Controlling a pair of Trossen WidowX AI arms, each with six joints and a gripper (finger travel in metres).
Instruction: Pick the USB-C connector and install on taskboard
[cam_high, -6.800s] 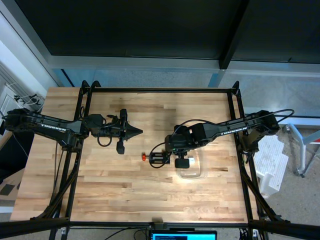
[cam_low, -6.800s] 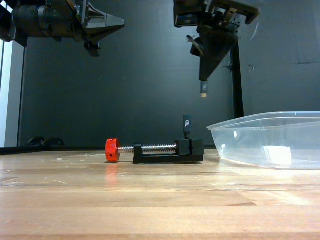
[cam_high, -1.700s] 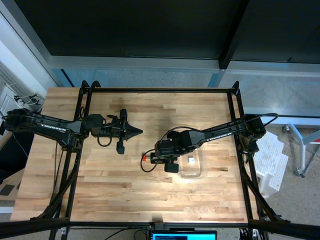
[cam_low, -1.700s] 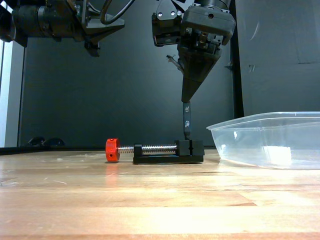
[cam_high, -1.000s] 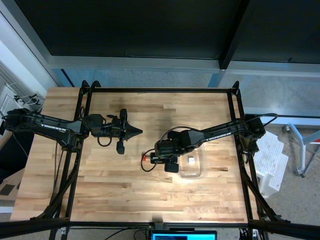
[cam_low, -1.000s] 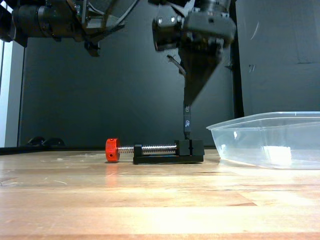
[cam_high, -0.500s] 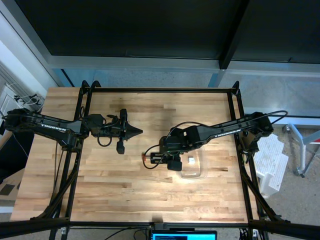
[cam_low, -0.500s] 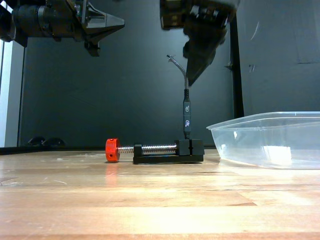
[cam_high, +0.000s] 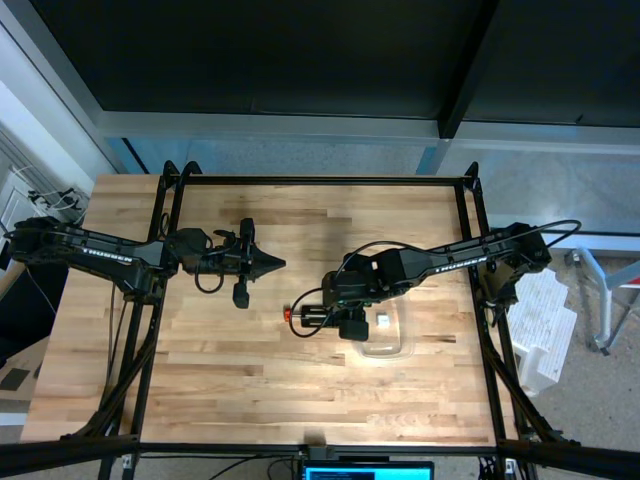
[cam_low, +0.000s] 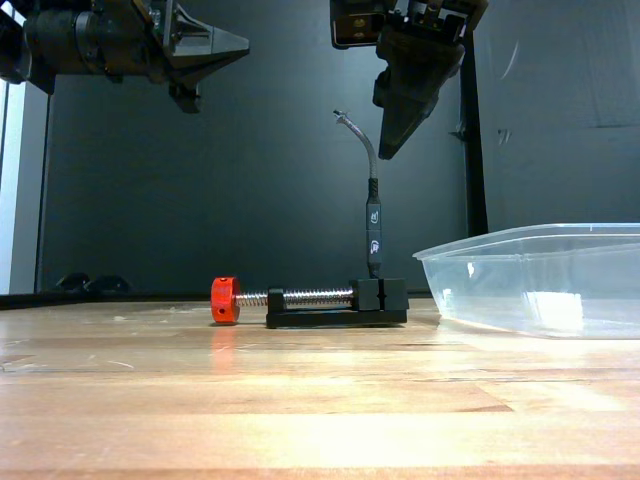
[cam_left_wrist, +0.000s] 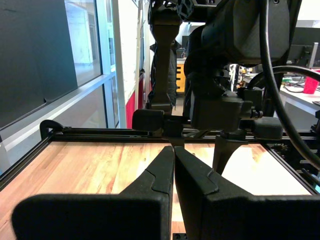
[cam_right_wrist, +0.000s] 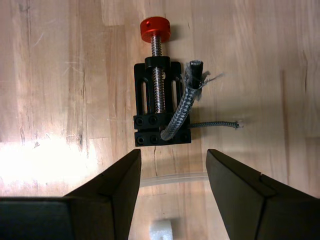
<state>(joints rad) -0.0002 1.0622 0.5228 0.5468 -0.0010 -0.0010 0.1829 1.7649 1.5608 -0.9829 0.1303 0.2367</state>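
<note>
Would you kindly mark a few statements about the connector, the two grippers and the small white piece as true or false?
1. The USB-C connector stands upright in the taskboard. True.
2. The right gripper is clamped on the USB-C connector. False: it is open and hangs above the connector, apart from it.
3. The left gripper is shut and held high, well off to the left of the taskboard. True.
4. The white piece sits on top of the taskboard. False: it lies inside the clear tray, which stands beside the taskboard.
</note>
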